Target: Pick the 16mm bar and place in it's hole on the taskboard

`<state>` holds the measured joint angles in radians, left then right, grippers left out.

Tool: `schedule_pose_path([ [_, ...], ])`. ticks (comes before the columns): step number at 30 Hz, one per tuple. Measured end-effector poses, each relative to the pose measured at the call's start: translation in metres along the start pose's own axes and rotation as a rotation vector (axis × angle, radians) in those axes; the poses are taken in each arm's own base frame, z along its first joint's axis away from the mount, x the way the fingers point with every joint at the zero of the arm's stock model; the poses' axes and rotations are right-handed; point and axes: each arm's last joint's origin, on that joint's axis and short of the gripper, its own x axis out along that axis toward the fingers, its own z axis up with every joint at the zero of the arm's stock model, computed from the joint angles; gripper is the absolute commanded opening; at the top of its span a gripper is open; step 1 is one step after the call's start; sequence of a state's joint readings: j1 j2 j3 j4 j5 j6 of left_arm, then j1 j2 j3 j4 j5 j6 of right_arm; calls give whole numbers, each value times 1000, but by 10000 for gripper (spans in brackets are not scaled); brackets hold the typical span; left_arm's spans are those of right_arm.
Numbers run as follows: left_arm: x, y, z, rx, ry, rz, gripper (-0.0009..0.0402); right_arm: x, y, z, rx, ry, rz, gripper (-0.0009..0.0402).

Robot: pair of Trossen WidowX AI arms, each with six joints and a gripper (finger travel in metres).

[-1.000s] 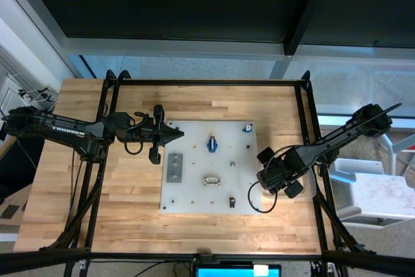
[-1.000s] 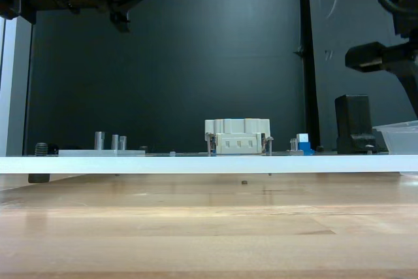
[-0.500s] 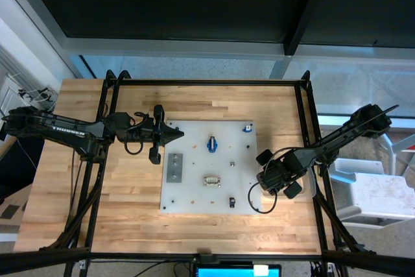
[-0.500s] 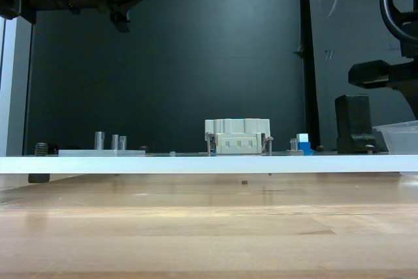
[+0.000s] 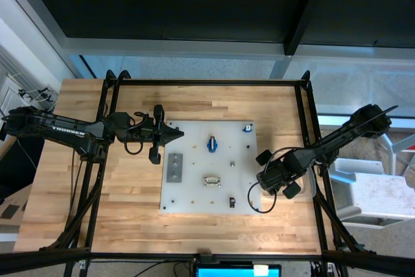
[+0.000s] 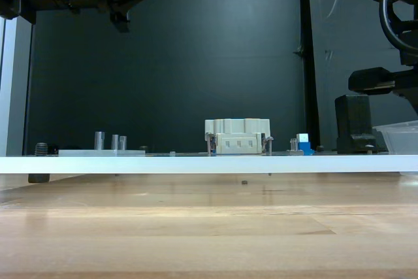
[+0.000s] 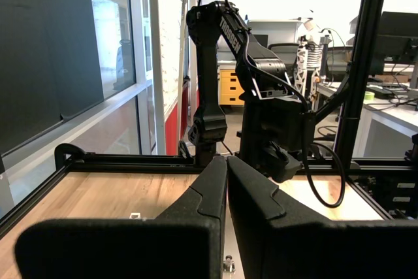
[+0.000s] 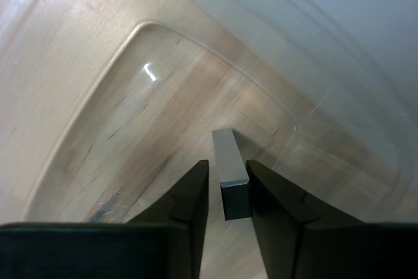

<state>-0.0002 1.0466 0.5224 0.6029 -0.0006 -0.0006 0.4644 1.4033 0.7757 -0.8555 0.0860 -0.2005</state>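
1. At the desk's point(image 5: 130, 212) right edge, the right tool point(image 8: 228, 161) reaches down into a clear bin point(image 8: 130, 96) that stands just beside the white task board point(image 5: 194, 186).
2. Between that tool's fingers point(image 8: 189, 207) sits the 16mm bar point(image 8: 232, 168), a grey square-sided piece. Its long axis runs lengthwise through the gap, with one dark end face turned toward the wrist camera and the other end pointing away across the bin floor.
3. On either side of the bar the fingers stand narrowly apart. One is against its side, while a sliver of space shows at the other, so the tool is not closed on it. Whether the bar rests on the bin floor cannot be told.
4. Clear of its hole, the bar is well apart from the board's fittings: a grey block point(image 5: 175, 167) with upright pegs near the board's left edge and a cream connector point(image 5: 211, 181) toward its middle.
5. Over the board's far-left corner, the left tool point(image 5: 176, 134) hangs high above the desk, pointing toward the right edge. Its fingers are pressed together with nothing between them.
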Motion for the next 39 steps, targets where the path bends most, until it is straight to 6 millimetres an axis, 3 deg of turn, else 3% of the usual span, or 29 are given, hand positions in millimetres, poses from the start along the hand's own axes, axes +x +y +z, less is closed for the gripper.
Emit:
schedule_pose_path([
  [5, 0, 0, 0, 0, 1, 0, 0, 0, 0, 0, 1, 1, 0, -2],
  [17, 0, 0, 0, 0, 1, 0, 0, -3, -1, 1, 2, 3, 1, 0],
  [28, 0, 0, 0, 0, 0, 0, 0, -44, -8, 11, 80, 45, 7, 0],
  [39, 0, 0, 0, 0, 0, 0, 0, -83, -23, 31, 268, 81, 15, 0],
])
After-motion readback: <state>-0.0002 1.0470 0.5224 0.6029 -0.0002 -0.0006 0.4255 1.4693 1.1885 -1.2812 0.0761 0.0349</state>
